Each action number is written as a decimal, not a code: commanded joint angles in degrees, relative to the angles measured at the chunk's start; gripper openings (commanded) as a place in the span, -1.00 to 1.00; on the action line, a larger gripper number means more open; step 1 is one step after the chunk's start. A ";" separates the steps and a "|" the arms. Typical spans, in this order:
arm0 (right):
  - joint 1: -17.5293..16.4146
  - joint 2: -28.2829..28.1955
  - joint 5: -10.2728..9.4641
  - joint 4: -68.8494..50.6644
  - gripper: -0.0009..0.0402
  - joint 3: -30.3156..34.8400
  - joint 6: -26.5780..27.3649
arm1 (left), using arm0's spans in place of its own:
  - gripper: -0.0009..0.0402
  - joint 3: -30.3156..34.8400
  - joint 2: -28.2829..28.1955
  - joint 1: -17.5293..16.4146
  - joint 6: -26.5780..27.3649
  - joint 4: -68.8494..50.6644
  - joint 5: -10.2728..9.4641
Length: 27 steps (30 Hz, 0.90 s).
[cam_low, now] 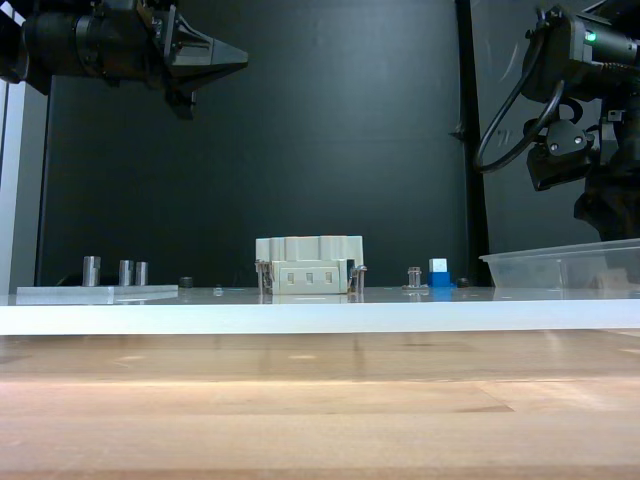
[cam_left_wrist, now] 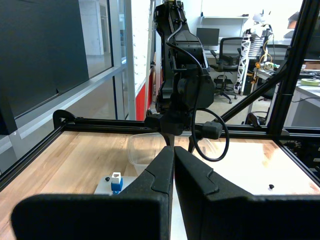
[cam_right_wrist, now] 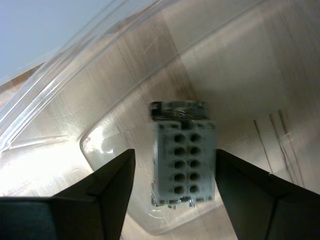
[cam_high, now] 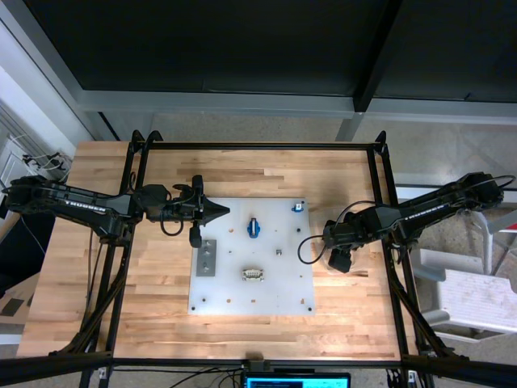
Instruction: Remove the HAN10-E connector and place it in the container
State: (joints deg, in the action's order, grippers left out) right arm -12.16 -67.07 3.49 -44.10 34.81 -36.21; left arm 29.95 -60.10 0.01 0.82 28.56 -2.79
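While the left gripper (cam_high: 221, 212) hangs pressed together at frame left, the connector (cam_right_wrist: 183, 160) lies lengthwise between the right gripper's (cam_high: 339, 260) spread fingers (cam_right_wrist: 100, 200), inside the container (cam_low: 560, 268)

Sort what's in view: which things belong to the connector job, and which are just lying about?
Job:
HAN10-E connector, lying inside the clear container
right gripper, open, fingers either side of the connector

Lying about:
left gripper, shut, above the task board at its left edge
blue upright piece
grey metal bar
cream housing
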 commanded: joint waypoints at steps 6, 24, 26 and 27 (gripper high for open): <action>-0.02 0.00 -0.02 -0.35 0.23 0.20 -0.02 | -0.96 0.00 0.00 0.00 -0.02 0.02 0.02; -0.02 0.24 0.04 -6.56 0.23 5.99 0.07 | -0.96 0.00 -0.02 0.00 -0.02 0.00 0.02; -0.02 0.37 0.07 -7.19 0.23 6.88 0.20 | -0.96 0.00 -0.02 -0.02 -0.02 0.00 0.02; -0.02 0.48 0.07 -7.56 0.23 7.26 0.20 | -0.96 0.00 -0.02 -0.02 -0.02 0.00 0.02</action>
State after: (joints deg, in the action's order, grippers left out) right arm -12.16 -66.72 3.49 -51.20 41.56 -36.14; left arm 29.95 -60.10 0.01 0.80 28.56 -2.76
